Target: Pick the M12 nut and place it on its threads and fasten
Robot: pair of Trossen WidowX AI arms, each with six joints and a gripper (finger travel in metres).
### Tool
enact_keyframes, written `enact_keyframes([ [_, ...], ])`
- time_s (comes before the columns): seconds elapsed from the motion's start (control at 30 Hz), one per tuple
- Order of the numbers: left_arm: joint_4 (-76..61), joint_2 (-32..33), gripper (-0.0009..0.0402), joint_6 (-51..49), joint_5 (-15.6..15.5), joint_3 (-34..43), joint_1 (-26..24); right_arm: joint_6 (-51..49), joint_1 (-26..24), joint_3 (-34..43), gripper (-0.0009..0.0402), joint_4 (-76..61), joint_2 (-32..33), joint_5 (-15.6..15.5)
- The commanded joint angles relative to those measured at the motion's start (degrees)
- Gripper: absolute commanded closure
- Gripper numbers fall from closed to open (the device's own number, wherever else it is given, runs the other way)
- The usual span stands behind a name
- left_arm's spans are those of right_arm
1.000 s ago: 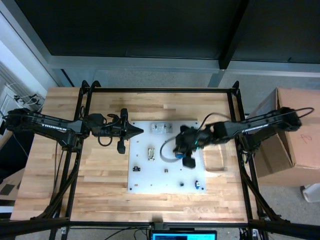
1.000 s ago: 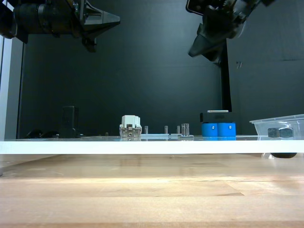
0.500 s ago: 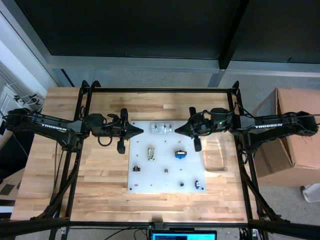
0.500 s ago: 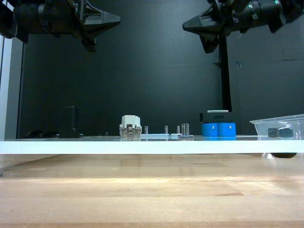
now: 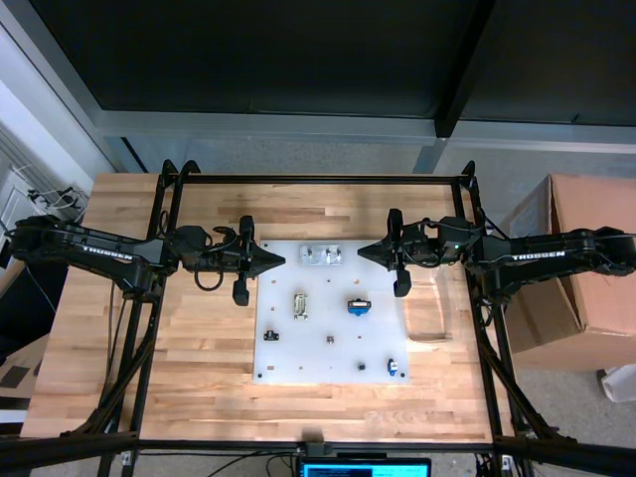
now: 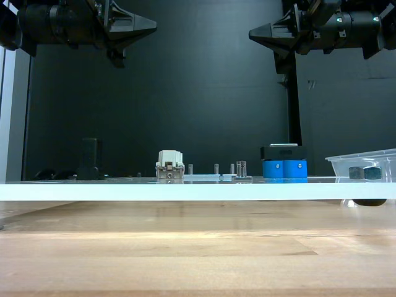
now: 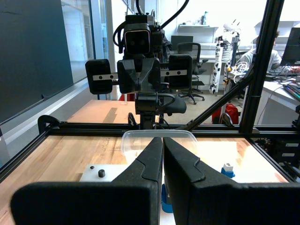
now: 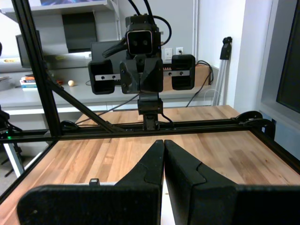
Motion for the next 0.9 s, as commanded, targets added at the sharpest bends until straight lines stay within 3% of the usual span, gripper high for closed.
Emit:
enact_keyframes([
  [0.03,0.0,0.0,0.0393,0.0,0.0,0.0,0.0,0.0,0.0,0.1,0.0393,0.0,0.0,0.0],
  [0.9,0.0,0.0,0.0393,0.0,0.0,0.0,0.0,0.0,0.0,0.1,0.0393,-2.2,0.1,0.0],
])
